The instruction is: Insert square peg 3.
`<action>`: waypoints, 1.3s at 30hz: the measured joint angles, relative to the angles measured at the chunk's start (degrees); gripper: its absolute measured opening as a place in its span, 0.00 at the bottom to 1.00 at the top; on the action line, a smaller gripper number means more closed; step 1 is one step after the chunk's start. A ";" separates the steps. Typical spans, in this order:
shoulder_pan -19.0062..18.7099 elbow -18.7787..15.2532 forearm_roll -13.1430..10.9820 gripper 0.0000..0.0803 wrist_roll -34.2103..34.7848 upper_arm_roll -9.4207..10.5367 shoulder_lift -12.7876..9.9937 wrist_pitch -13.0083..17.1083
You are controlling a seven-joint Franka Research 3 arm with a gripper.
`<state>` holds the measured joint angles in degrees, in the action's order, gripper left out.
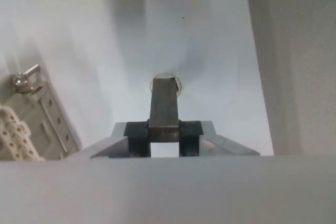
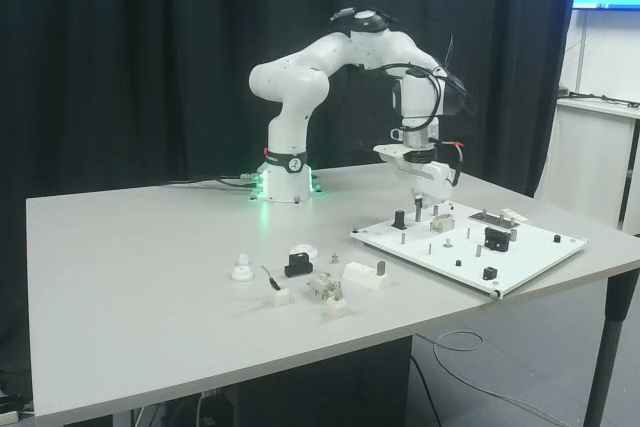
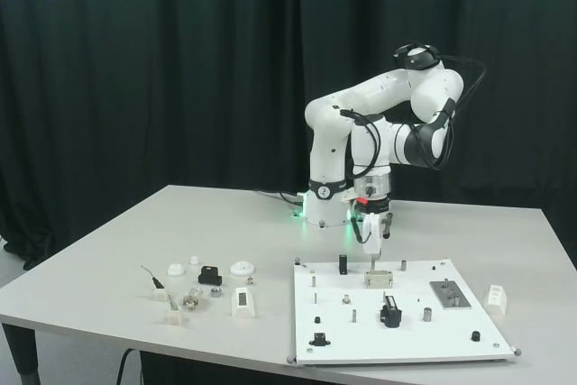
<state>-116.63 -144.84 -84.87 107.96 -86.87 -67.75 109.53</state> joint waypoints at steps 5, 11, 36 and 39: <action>0.00 0.00 0.00 0.14 1.18 0.02 0.00 0.11; -0.04 0.01 0.00 0.14 2.28 0.04 0.00 0.19; -0.19 0.10 -0.11 0.14 2.76 0.09 0.00 0.29; -0.22 0.10 -0.11 0.14 2.69 0.10 0.00 0.31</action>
<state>-116.85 -144.74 -84.98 110.65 -86.77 -67.75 109.84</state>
